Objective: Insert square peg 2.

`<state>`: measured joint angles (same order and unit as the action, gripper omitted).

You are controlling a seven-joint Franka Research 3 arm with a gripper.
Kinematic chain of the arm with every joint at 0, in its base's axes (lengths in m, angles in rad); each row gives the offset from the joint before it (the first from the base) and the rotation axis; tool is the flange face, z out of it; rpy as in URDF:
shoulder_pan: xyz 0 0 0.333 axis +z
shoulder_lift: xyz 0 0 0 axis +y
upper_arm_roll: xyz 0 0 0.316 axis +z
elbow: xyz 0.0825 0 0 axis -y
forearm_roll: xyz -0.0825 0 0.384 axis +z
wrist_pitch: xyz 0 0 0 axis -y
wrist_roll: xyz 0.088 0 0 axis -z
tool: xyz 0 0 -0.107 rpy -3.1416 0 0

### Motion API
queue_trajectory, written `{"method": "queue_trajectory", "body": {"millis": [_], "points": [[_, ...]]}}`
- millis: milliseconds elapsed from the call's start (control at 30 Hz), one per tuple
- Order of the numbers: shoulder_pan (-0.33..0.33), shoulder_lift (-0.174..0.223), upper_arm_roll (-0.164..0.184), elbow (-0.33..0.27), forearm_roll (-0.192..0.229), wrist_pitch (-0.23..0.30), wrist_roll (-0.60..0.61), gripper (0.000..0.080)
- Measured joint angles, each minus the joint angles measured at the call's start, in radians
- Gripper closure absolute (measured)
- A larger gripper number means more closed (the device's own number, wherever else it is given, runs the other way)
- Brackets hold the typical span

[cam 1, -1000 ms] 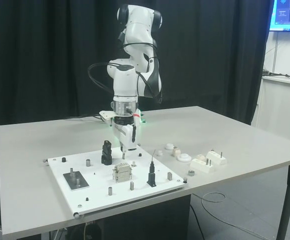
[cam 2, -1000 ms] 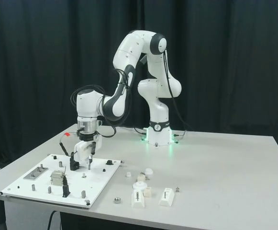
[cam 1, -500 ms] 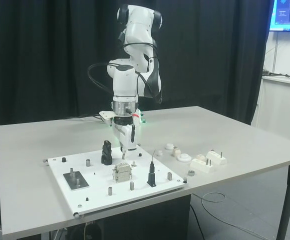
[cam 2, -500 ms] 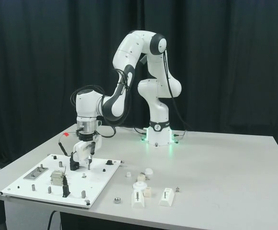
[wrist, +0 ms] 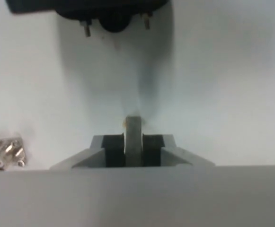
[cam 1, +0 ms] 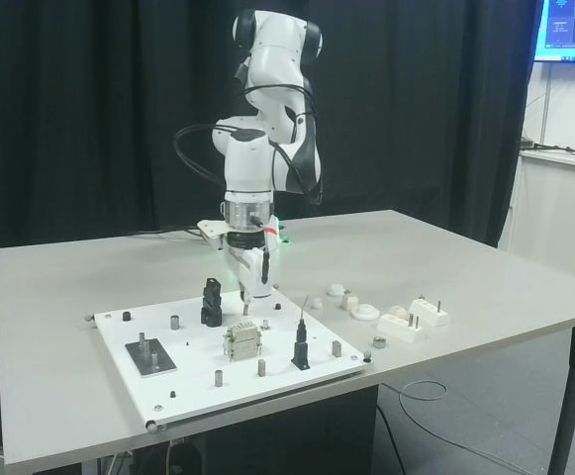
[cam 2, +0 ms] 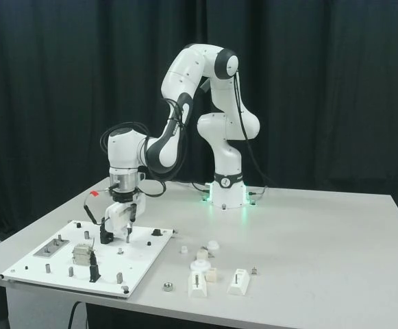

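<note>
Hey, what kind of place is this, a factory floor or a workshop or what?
Most likely a robotics lab or test cell, not a factory. A white arm is bolted on a grey table, a white board carries practice fittings and pegs, and black curtains screen off the space.

Both room views are evenly lit from overhead and in focus. The wrist view is soft throughout; a diffuse grey shadow spreads across the white board (wrist: 232, 71) beneath the black connector (wrist: 113, 12).
</note>
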<state>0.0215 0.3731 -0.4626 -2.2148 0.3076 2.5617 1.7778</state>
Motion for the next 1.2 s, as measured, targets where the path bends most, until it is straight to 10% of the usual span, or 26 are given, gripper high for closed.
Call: {"method": "queue_trajectory", "body": {"millis": [1200], "points": [[0.0, 0.01, 0.011, 0.012, 0.008, -0.018, -0.003, 0.0726]]}}
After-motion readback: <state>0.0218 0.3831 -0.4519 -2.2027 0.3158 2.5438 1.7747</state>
